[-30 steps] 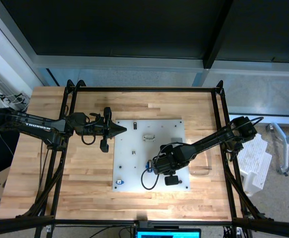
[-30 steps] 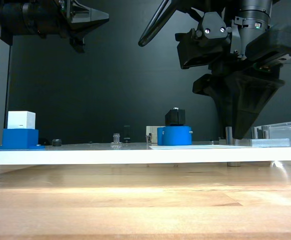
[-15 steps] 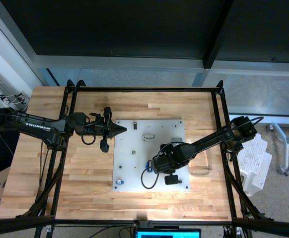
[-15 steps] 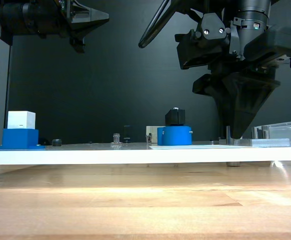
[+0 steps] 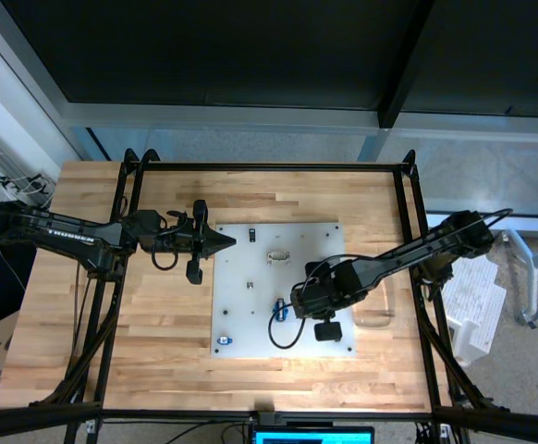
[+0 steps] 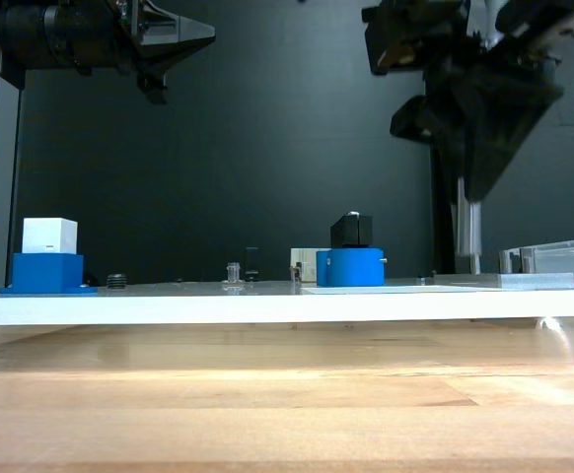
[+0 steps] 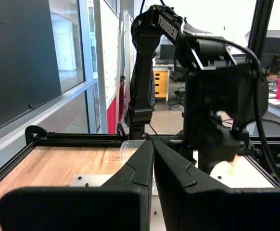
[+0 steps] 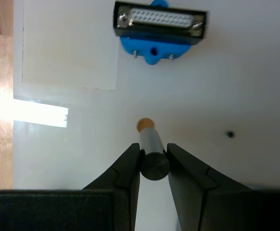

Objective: Remove the 16mm cylinder and place in the container

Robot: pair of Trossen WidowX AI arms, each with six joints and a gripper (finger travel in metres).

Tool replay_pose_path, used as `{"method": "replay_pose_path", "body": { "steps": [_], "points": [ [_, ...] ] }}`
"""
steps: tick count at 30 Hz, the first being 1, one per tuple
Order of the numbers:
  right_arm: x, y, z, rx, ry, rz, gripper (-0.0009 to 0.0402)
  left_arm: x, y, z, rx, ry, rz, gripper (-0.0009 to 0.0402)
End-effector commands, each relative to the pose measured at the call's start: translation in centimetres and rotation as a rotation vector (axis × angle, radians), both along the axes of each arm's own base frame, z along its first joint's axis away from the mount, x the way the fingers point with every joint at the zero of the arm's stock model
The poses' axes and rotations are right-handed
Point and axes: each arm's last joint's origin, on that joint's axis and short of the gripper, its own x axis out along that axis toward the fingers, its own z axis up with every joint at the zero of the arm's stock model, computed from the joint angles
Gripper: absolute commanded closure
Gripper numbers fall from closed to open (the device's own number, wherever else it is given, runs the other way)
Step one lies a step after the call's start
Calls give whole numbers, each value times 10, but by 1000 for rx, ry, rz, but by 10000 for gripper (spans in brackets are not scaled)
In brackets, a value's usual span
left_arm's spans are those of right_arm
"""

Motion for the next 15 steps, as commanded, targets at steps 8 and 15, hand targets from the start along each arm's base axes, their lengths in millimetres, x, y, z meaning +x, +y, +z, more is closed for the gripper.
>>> {"method": "replay_pose_path", "body": {
  "steps": [8,15],
  "points": [
    [-10,-7,31,-30,-37,-16,386,0,0,0,0,0,0,393],
    [-14,-9,33,-41,-19,-22,386,0,0,0,0,0,0,393]
  ]
}}
